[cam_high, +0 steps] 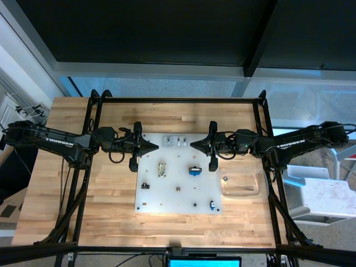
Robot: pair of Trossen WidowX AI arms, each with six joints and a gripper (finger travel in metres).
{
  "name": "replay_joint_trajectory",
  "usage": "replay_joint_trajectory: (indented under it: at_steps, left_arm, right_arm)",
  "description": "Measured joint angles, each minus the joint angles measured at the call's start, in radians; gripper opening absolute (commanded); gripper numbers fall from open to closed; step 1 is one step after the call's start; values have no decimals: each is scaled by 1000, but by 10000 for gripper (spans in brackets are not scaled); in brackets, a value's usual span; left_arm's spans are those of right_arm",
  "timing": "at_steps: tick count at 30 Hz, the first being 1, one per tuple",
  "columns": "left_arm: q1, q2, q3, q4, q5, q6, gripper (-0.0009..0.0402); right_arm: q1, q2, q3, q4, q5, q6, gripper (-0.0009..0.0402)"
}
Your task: Pick the M12 fastener and fasten on the M12 threads
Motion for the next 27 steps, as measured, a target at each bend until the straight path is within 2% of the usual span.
replay_joint_trajectory:
  at_steps: [11,13,18,23,27]
  left_arm:
    - [0,0,0,0,0,0,0]
    - [0,0,0,0,0,0,0]
    - [0,0,0,0,0,0,0]
    - [0,0,0,0,0,0,0]
    - [0,0,0,0,0,0,0]
  right_arm:
    - [0,0,0,-2,0,1,0]
    - [1,-5,4,-33,-16,2,0]
    - [4,-22,93,-316,-34,-24,0]
    - [10,-22,186,-594,-100,-82,0]
    - [24,-22,263,-821,-121,-124,0]
